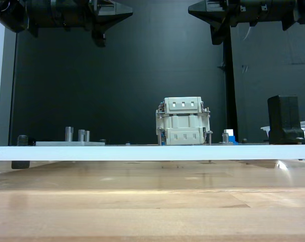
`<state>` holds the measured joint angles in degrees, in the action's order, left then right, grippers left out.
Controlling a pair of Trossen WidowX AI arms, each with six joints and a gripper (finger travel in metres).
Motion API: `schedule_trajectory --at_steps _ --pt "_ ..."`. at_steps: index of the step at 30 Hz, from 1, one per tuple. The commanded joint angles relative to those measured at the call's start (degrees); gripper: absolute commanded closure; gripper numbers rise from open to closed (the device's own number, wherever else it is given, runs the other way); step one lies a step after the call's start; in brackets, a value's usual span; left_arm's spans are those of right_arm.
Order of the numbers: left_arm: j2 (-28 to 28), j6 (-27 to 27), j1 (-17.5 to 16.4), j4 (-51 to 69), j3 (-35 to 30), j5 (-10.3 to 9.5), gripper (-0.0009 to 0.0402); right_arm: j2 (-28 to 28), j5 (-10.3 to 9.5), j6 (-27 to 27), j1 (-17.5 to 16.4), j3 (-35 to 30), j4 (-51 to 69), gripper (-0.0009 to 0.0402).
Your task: Pick the HAN10E connector and install on the hub
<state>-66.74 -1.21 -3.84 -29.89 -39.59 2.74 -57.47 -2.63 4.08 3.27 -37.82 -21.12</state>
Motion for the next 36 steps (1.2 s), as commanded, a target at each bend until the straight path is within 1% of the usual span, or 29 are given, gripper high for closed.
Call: schedule_trajectory --at_steps 1,36 --pt "0.00 0.00 -0.02 0.00 0.00 0.02 0.0393 0.00 0.04 -0.04 -0.02 0.00 0.04 0.0393" --pt "0.00 0.02 -0.02 0.00 0.00 0.02 0.0393 -0.07 0.04 -0.04 -0.02 0.00 1.25 0.0393"
